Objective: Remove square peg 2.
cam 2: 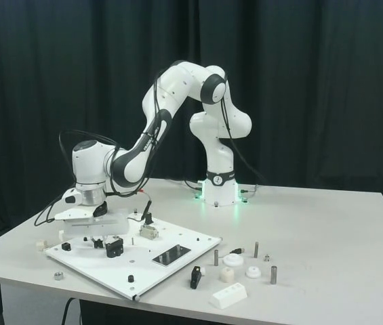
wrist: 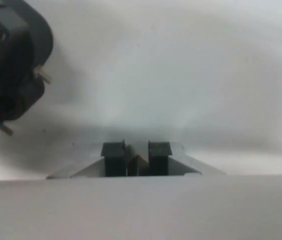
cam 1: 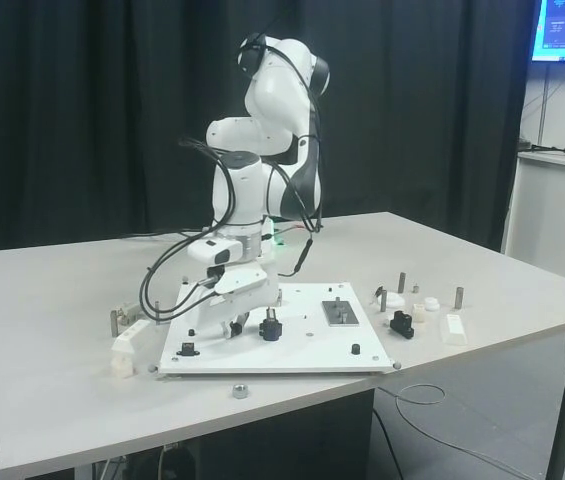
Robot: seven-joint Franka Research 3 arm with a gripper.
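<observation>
My gripper [wrist: 136, 160] is low over the near left part of the white board [cam 1: 262, 356], with its two black fingertips [wrist: 113, 159] close together. A small grey piece, apparently the square peg [wrist: 137, 164], sits in the narrow gap between them, and the jaws look shut on it. Both room views show the gripper [cam 1: 230, 325] [cam 2: 96, 240] pointing down at the board [cam 2: 89, 261], the hand hiding the peg. A black fixture [wrist: 11, 65] [cam 1: 270, 326] [cam 2: 114, 247] stands on the board right beside the gripper.
A grey metal plate [cam 1: 339, 312] [cam 2: 171, 255] lies mid-board. Several loose pegs and white parts lie on the table past the board's far end, with a white block [cam 1: 452, 328] [cam 2: 229, 295]. A nut [cam 1: 241, 390] lies by the front edge. The arm's cables hang near the hand.
</observation>
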